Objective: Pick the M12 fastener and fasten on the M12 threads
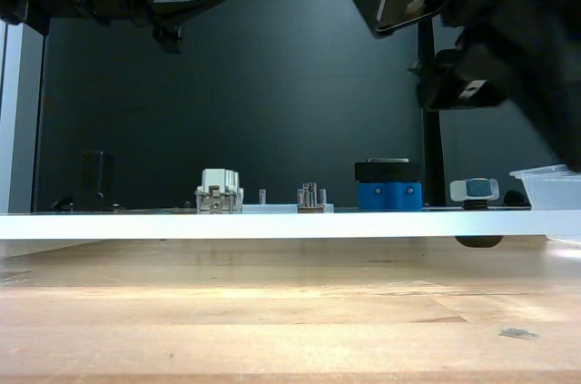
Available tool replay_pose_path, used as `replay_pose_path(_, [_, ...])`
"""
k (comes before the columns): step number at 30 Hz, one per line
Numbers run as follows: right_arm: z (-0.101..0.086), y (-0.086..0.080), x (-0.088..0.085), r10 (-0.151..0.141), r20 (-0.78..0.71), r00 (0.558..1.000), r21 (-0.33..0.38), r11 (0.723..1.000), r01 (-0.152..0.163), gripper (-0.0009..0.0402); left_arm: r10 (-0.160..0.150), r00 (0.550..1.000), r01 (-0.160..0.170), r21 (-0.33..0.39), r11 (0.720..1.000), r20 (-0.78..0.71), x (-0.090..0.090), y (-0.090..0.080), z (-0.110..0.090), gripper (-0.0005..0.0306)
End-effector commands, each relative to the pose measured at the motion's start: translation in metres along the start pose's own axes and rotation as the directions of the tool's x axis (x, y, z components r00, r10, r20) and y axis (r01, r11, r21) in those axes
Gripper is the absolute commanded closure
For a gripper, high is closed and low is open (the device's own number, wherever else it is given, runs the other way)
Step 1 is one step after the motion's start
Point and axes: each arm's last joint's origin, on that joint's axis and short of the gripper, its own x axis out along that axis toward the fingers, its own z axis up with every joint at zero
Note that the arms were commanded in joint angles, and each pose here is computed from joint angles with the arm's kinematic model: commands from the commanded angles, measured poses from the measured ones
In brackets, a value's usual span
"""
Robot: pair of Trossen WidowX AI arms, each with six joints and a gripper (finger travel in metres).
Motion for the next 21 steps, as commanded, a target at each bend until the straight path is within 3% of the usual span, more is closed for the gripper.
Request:
replay_pose_path(1, [0.001,-0.002,-0.005,-0.059,0.051,0.997,0.007,0.998,0.059,0.0393,0.0,1.0,0.0,0.0,1.0,0.001,0.0,0.0,0.0,0.03])
replay_pose_path(8, [0.004,-0.01,-0.011,-0.172,0.112,0.979,0.028,0.985,0.17,0.0393,0.0,1.0,0.0,0.0,1.0,0.001,0.0,0.0,0.0,0.03])
replay_pose_path(11, [0.005,-0.013,-0.01,-0.239,0.148,0.96,0.037,0.971,0.236,0.0393,0.0,1.0,0.0,0.0,1.0,0.001,0.0,0.0,0.0,0.03])
replay_pose_path(18, [0.008,-0.013,0.001,-0.232,0.135,0.963,0.035,0.973,0.229,0.0393,0.0,1.0,0.0,0.0,1.0,0.001,0.0,0.0,0.0,0.03])
replay_pose_path(21, [0.008,-0.012,0.001,-0.203,0.125,0.971,0.034,0.979,0.2,0.0393,0.0,1.0,0.0,0.0,1.0,0.001,0.0,0.0,0.0,0.03])
